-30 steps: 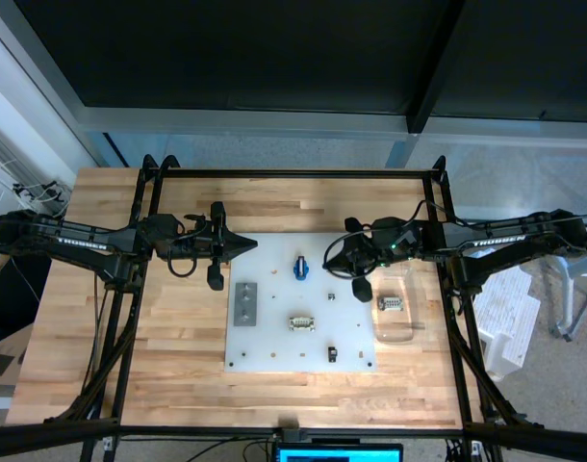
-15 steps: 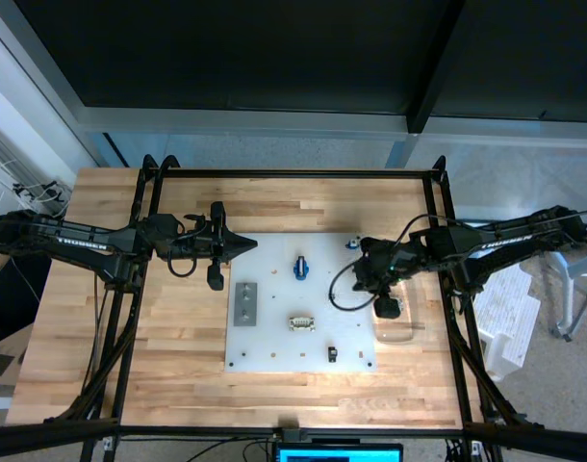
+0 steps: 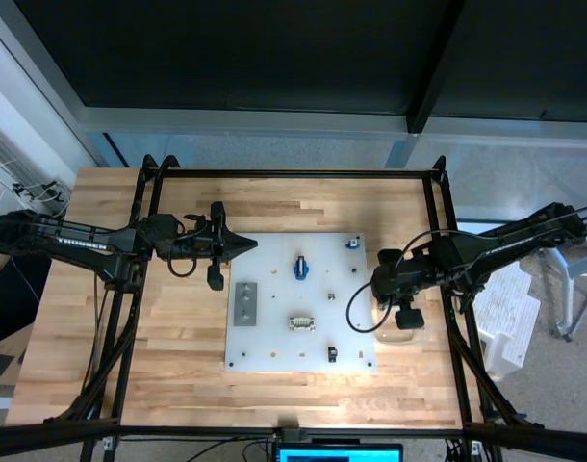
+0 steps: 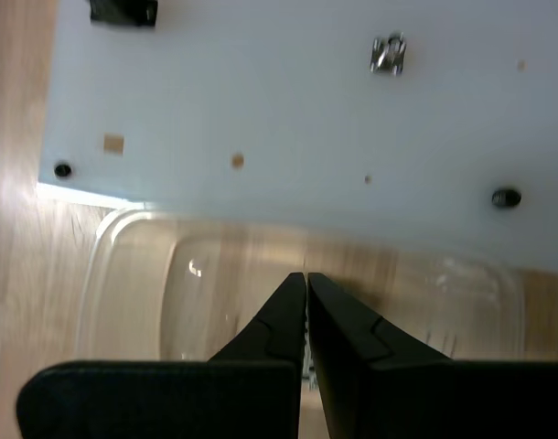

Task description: Pick the HAN10E connector and install on the hub

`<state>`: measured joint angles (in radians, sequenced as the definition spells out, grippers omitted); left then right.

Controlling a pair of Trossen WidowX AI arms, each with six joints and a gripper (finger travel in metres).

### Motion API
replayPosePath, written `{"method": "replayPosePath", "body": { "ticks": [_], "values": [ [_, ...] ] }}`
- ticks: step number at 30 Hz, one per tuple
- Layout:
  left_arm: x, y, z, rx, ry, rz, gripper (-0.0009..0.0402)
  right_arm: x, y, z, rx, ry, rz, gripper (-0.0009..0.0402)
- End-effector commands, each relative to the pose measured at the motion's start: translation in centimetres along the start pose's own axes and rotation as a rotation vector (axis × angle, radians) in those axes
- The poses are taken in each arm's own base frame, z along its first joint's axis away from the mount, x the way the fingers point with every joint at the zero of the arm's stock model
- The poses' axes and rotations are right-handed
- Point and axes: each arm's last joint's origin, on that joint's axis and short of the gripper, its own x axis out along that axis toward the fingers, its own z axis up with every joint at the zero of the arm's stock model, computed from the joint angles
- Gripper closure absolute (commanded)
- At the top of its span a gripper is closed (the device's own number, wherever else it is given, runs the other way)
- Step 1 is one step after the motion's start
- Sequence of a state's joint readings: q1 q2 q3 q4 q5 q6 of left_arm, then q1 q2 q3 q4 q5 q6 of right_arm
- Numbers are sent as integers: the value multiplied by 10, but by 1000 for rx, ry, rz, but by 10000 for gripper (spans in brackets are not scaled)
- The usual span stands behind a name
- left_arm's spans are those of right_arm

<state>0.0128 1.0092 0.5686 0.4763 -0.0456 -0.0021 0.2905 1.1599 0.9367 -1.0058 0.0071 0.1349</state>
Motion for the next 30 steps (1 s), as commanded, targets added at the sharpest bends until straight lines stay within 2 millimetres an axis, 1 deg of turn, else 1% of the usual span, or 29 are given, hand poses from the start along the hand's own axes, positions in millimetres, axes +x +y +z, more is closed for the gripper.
{"method": "replayPosePath", "body": {
  "ticks": [1,5,14,19,23,30],
  "values": [
    [0,0,0,0,0,0,392,1,2,-6,1,50,-7,375],
    [0,0,0,0,0,0,392,4,2,-12,18,101,-10,339],
    [0,0,0,0,0,0,392,9,1,-16,15,116,-65,213],
    [0,0,0,0,0,0,392,13,2,-16,25,130,-67,157],
    [0,0,0,0,0,0,392,22,3,-16,30,152,-71,132],
    [0,0,0,0,0,0,392,40,4,-19,31,193,-77,119]
  ]
}}
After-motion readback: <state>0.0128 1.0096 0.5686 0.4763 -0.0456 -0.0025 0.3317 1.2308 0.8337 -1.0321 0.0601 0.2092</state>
